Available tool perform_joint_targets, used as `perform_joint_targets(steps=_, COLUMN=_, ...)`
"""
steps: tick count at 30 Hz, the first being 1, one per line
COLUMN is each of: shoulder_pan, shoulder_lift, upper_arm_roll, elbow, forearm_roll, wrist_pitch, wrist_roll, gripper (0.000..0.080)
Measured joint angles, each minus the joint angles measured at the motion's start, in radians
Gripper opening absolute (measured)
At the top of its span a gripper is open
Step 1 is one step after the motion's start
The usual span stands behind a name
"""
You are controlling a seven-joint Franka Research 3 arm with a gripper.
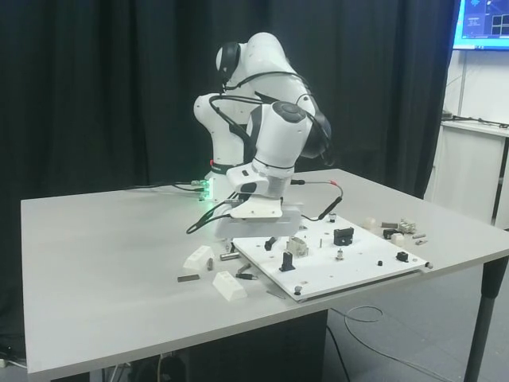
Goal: Remove square peg 1.
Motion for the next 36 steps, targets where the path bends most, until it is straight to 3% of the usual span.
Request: perform_joint_targets(steps=36, shoulder_pan=-0.002, shoulder_lift=0.002, upper_arm_roll=-0.009, elbow=-0.026, forearm_roll=0.019, wrist_pitch=0.046, wrist_roll=0.000, gripper=0.0800)
